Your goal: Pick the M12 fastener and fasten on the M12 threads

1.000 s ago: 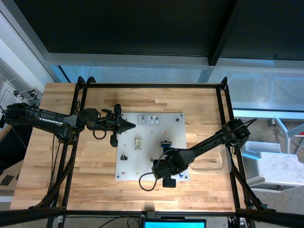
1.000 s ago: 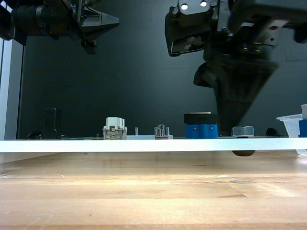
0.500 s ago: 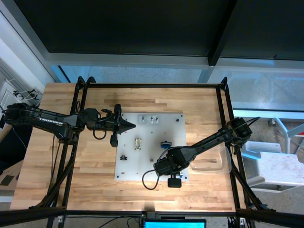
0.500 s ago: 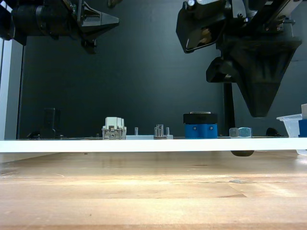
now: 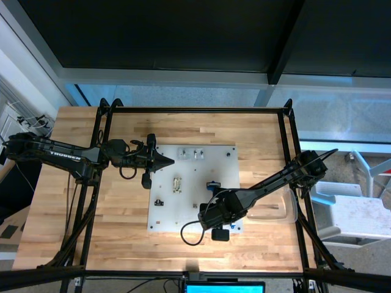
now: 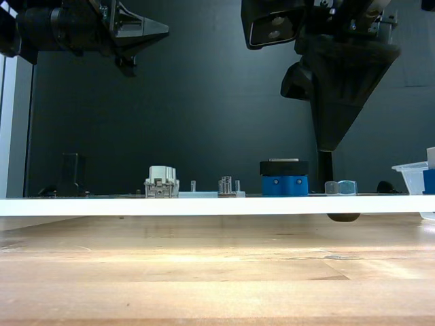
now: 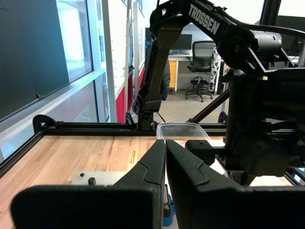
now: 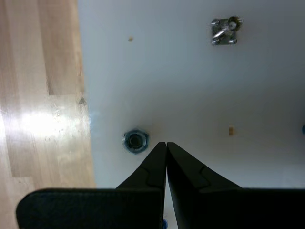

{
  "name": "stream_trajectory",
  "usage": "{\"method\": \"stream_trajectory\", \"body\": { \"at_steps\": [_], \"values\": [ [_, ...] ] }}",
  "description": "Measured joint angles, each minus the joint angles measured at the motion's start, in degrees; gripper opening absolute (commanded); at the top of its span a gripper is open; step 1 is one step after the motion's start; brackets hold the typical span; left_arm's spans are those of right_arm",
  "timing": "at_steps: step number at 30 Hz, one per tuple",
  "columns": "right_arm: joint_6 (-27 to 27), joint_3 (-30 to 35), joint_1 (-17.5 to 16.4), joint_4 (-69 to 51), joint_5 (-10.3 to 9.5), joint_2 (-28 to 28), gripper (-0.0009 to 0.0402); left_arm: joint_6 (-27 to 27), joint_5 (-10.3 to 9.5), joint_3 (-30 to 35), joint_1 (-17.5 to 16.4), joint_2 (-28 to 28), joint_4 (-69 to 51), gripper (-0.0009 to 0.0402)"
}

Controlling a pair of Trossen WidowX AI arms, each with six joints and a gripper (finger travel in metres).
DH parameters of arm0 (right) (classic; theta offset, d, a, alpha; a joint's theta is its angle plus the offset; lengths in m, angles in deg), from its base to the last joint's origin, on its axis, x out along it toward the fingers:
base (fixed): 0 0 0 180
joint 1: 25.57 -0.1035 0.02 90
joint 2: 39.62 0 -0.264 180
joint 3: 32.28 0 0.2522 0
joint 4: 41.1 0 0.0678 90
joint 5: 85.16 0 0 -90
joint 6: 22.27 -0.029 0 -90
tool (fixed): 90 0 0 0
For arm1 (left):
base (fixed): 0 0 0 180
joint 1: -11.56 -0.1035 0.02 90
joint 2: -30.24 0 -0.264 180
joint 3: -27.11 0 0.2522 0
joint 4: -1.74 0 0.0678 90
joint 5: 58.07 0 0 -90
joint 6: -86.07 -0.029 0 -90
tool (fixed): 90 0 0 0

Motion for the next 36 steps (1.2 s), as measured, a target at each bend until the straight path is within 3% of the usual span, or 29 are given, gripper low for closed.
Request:
{"method": "stream_trajectory", "body": {
  "at_steps": [10,15,19,21,24,27,31,36],
  "values": [
    [-0.09,-0.85,0.00,1.25,-0.52,2.99,0.0000,0.00,-0.02,0.00,0.00,0.00,0.04,0.0000],
    [0.09,-0.92,0.07,1.90,-1.86,3.08,0.0000,0.00,-0.02,0.00,0.00,0.00,0.04,0.0000],
    [0.24,-0.92,0.07,1.66,-6.67,3.08,0.0000,0.00,0.00,0.00,0.00,0.00,0.02,0.0000],
    [0.55,-0.92,0.33,1.75,-10.58,3.08,0.0000,0.02,-0.02,0.02,0.00,0.00,0.02,0.0000],
    [0.66,-0.92,0.11,1.05,-14.51,3.08,0.0000,0.00,-0.02,0.00,0.00,0.00,0.02,0.0000],
    [0.79,-0.94,-0.20,0.17,-14.88,2.82,0.0000,0.02,-0.02,0.02,0.00,0.00,0.00,0.0000],
    [0.79,-0.92,0.24,0.13,-13.38,2.45,0.0000,0.00,0.00,0.00,0.00,0.00,0.02,0.0000],
    [0.81,-0.92,-0.11,0.04,-13.42,2.01,0.0000,0.00,0.00,0.00,0.00,0.00,0.02,0.0000]
  ]
}}
